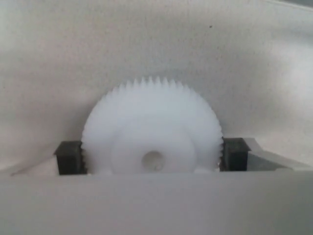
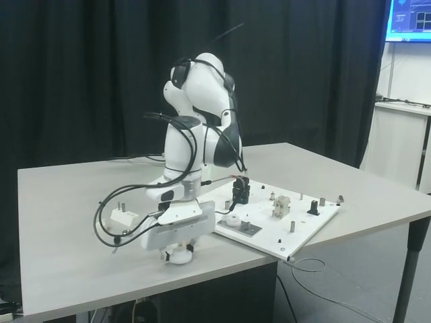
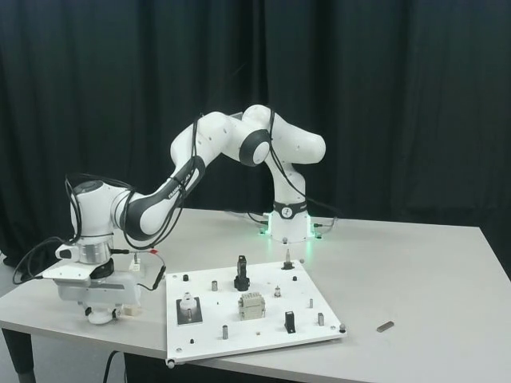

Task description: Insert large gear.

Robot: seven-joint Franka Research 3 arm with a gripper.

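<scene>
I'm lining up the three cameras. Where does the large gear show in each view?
Wrist view: the large gear fills the centre, held between the black jaws.
First room view: low under the gripper, near the table's front edge, beside the white board.
Second room view: far left, under the gripper, beside the board.
Shared landmark: the white board.

grey table [image 3: 415,263] w/ white board [image 3: 255,323], arm base [image 3: 289,227], small dark piece [image 3: 385,325] on it.

Bare table [image 3: 447,271] beside board [image 3: 255,315] — pegs crowd board.
</scene>
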